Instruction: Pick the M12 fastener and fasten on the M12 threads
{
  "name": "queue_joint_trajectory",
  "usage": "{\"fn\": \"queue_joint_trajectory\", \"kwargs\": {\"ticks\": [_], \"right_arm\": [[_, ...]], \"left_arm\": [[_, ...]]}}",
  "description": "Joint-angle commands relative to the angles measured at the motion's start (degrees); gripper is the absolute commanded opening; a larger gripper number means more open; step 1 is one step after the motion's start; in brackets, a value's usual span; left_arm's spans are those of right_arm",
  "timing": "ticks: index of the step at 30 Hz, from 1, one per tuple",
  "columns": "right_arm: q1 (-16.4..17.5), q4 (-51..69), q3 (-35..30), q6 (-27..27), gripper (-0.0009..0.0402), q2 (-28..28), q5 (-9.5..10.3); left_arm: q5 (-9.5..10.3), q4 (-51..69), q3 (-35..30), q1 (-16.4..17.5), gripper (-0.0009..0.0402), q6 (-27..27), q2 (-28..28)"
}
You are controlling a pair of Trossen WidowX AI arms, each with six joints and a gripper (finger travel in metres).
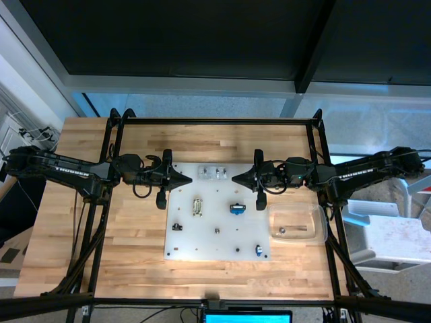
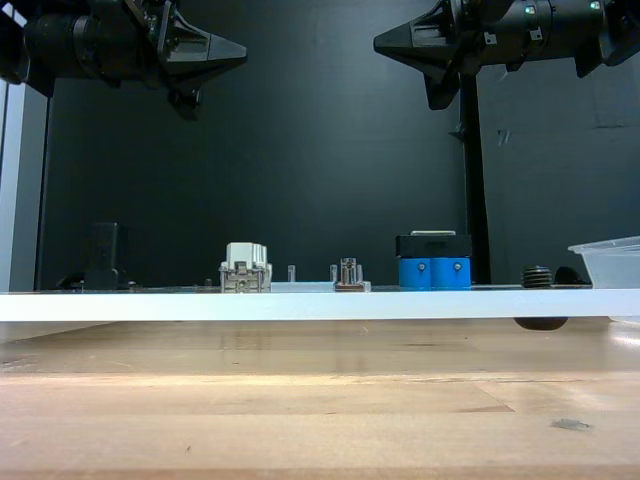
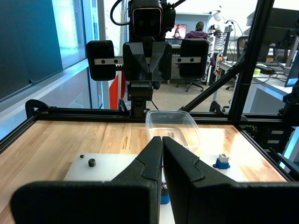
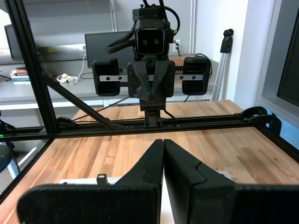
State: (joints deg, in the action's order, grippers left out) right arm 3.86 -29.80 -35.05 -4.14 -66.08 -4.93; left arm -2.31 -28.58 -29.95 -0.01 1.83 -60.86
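Note:
The M12 fastener (image 1: 282,230) is a tiny dark dot lying inside the clear tray (image 1: 316,232), to the right of the white board (image 1: 202,235). The black ribbed stud (image 2: 538,277) stands bare near the board's near right edge, with its ribs showing. My left gripper (image 1: 190,180) hovers high over the board's far left part, shut and holding nothing. My right gripper (image 1: 234,177) faces it over the far middle, also shut and holding nothing. Both hang well above the board in the low view, far from the fastener and the stud.
On the board stand a blue block (image 1: 237,208), a grey-white connector (image 1: 197,207), a silver post (image 2: 348,273) and a small blue fitting (image 1: 258,251) at the near right edge. A black frame (image 1: 215,122) borders the wooden table.

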Motion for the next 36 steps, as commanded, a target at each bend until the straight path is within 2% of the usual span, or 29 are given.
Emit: {"fn": "queue_joint_trajectory", "kwargs": {"ticks": [1, 12, 16, 21, 23, 26, 36], "right_arm": [[0.15, -0.02, -0.02, 0.02, 0.0, -0.02, 0.09], [0.17, 0.0, -0.02, 0.0, 0.0, -0.02, 0.66], [0.28, 1.9, -0.33, 0.2, 0.0, 0.68, 3.04], [0.94, 19.26, -5.51, 4.15, 0.0, 2.34, 3.41], [1.44, 27.08, -8.35, 6.01, 0.0, 2.36, 5.09], [2.56, 37.09, -11.93, 7.56, 0.0, 2.05, 6.32], [5.95, 59.36, -19.08, 9.6, 0.0, 1.92, 6.01]], "left_arm": [[0.0, 0.0, 0.0, 0.0, 0.0, -0.02, 0.0], [0.0, 0.0, 0.0, 0.0, 0.0, -0.02, 0.0], [0.0, 0.0, 0.0, 0.0, 0.0, -0.02, 0.0], [0.0, 0.0, 0.0, 0.0, 0.0, -0.02, 0.0], [0.0, 0.0, 0.0, 0.0, 0.0, -0.02, 0.0], [0.0, 0.0, 0.0, 0.0, 0.0, -0.02, 0.0], [0.0, 0.0, 0.0, 0.0, 0.0, -0.02, 0.0]]}}
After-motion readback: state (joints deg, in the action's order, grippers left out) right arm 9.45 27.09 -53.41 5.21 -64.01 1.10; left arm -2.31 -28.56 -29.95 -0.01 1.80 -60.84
